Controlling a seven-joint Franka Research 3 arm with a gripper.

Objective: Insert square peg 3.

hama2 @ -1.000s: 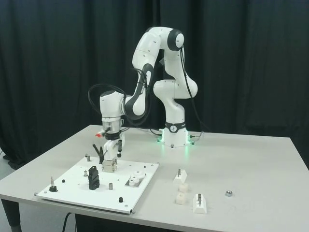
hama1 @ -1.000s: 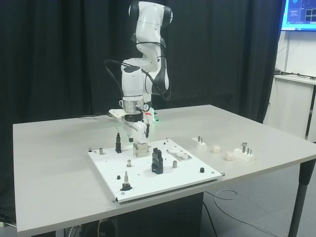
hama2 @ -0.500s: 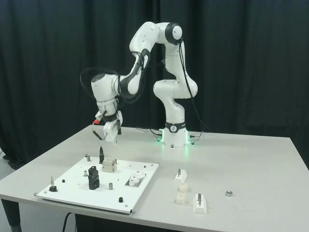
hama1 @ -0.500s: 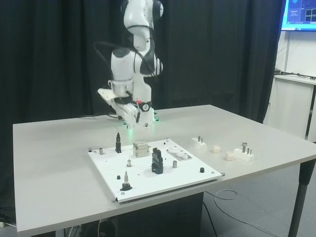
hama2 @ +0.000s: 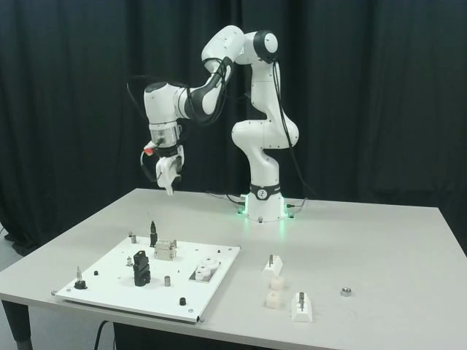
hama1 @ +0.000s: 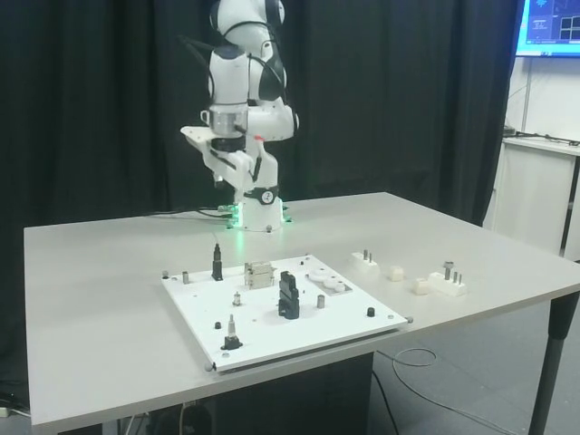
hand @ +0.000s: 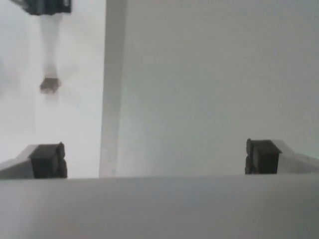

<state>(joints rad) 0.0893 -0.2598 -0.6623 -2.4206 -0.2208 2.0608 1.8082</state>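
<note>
High above the flat white assembly board (hama2: 208,281), my two-fingered white gripper (hama2: 167,175) hangs with fingers spread wide, holding nothing.

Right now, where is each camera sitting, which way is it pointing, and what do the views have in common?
Wrist view: on the arm's wrist, looking down past both fingertips of the tool at the grey table and the white board's edge.
First room view: off the table's front, facing the base; shows the whole white arm, tool raised.
Second room view: off another side of the table, arm at the back, tool high above the board.
Both room views share arm, board and the white blocks.
</note>
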